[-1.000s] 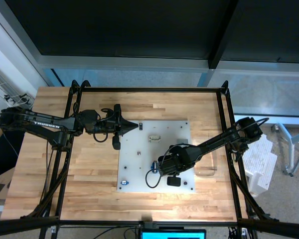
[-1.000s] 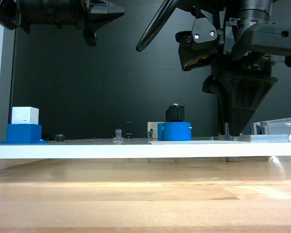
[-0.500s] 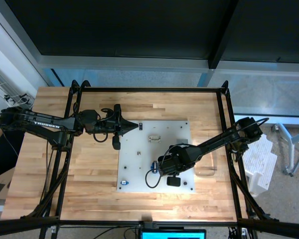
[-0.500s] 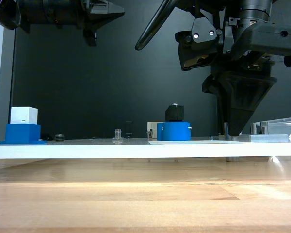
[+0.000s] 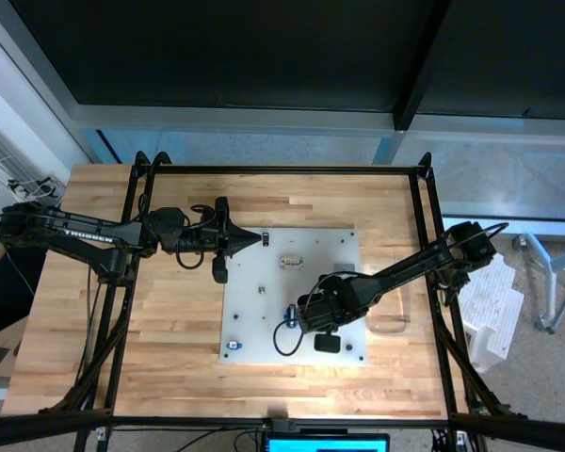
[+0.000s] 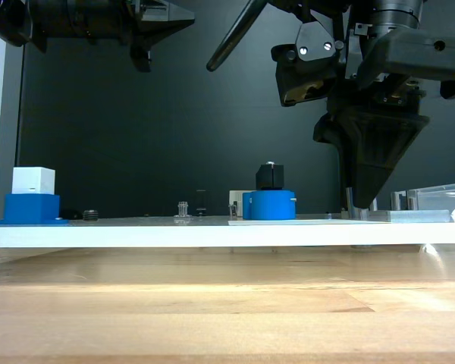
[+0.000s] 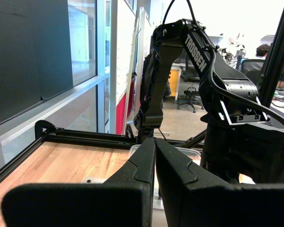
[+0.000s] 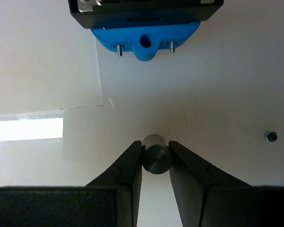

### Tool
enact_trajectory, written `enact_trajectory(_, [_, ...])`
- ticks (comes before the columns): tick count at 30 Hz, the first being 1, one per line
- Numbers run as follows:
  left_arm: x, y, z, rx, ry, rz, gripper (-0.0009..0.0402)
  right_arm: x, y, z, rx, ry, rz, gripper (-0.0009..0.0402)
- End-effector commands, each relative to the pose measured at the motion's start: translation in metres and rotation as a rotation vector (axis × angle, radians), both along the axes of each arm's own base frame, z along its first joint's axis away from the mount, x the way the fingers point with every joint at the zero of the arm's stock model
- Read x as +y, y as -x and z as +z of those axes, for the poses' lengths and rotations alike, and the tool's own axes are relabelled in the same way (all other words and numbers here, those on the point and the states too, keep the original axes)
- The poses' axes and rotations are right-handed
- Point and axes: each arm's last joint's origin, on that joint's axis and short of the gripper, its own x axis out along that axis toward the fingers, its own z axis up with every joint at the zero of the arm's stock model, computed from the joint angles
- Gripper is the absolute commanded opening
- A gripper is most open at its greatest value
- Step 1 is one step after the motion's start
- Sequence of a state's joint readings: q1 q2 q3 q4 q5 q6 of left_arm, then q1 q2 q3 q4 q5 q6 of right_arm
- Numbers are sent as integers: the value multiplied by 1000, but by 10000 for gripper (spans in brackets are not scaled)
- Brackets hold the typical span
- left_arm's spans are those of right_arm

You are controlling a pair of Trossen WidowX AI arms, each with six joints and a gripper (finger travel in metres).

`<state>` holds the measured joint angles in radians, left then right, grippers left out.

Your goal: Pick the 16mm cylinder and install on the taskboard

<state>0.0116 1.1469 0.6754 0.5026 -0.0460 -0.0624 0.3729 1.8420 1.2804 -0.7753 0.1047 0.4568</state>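
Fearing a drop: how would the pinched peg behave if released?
Smooth and round, the 16mm cylinder may slip from the right gripper, then roll on the taskboard. Metal, likely rigid. Left gripper hangs shut above the board's far-left corner.

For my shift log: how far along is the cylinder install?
Done: the pick; the right gripper is shut on the 16mm cylinder. In hand: held upright, low over the taskboard. Left: seating and release. The left gripper hangs parked, shut, near the board's far-left corner.

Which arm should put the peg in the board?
Right. The right claw grips the small silvery round metal peg down at the white square board; the left claw hangs shut, high near its far edge.
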Motion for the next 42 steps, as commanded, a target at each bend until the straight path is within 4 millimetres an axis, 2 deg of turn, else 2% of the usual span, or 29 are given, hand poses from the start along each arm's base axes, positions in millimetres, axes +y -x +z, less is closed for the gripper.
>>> enact_trajectory(1, [0,0,0,0,0,0,0,1,-2,2,-10,-3,3,4])
enact_trajectory(32, [0,0,0,0,0,0,0,3,-1,3,-10,-3,7,4])
enact_trajectory(42, [0,0,0,0,0,0,0,2,3,-3,8,10,9,4])
